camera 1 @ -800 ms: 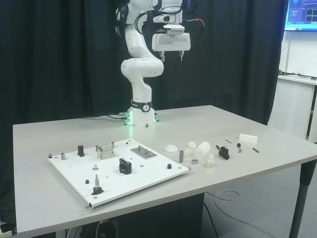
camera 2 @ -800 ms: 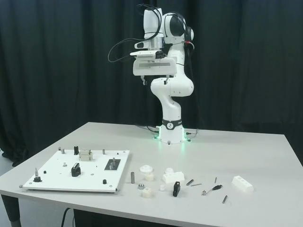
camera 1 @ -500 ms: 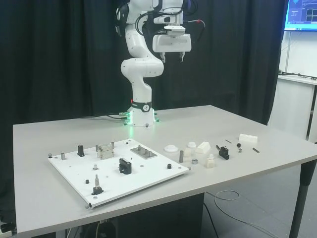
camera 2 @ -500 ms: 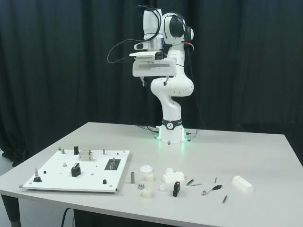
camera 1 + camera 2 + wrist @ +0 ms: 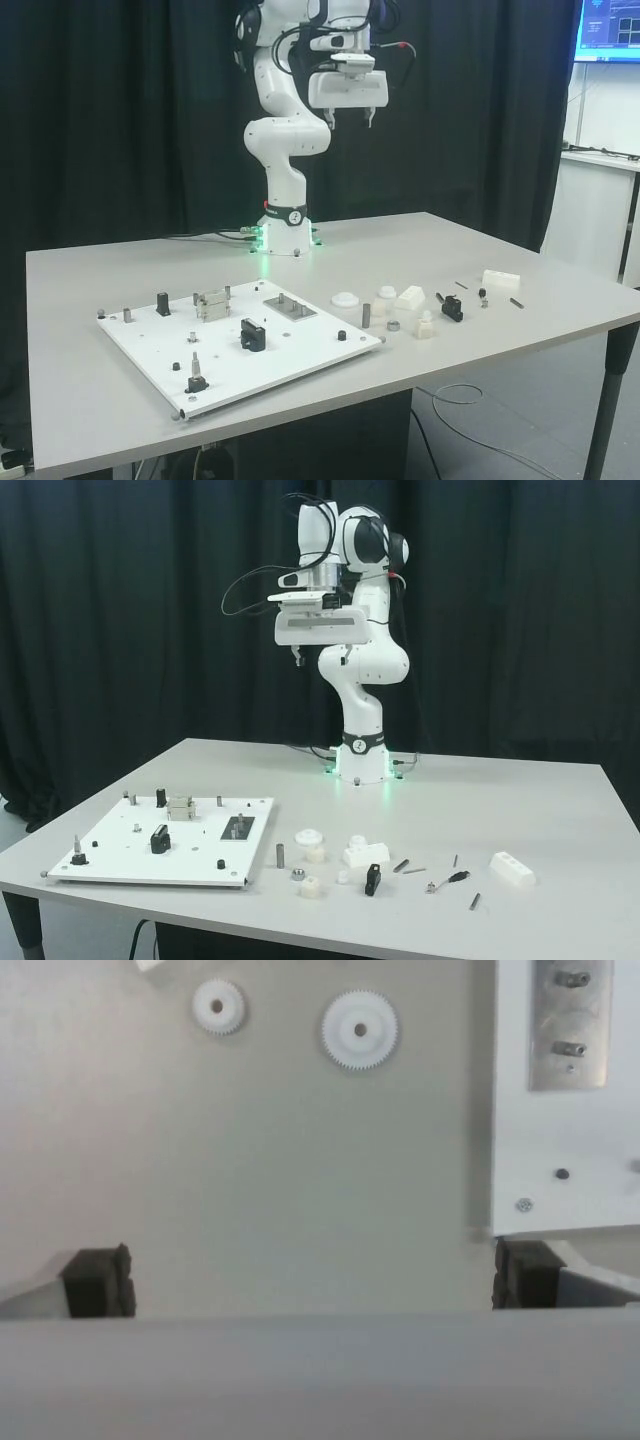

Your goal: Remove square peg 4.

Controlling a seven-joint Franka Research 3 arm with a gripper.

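The gripper (image 5: 349,116) hangs high above the grey table (image 5: 90,270), its jaws spread wide and holding nothing; in the wrist view both black fingertips (image 5: 97,1282) stand well apart, with bare tabletop between them. Below them, in that view, lie two white gears (image 5: 360,1028) and a corner of the white board (image 5: 560,1195), which carries a grey plate (image 5: 570,1060) with two small pins.

The white arm (image 5: 285,140) is folded above its base at the far side of the table, well away from the work. Square peg 4 is presumably one of the pieces seated on the board near the table's front edge. Which one cannot be told, though a black upright post (image 5: 162,302) and a black block (image 5: 252,335) are candidates. A scatter of loose parts (image 5: 420,305) lies beside the board.

The task appears to be at its opening step, the approach, with nothing removed yet. The next move calls for carrying the hand out over the board, lining the spread jaws on the peg's flat sides, and descending before closing.

Compared with half a second ago, the hand has shifted slightly toward the board's side in the second room view. Everything on the table lies as it did.
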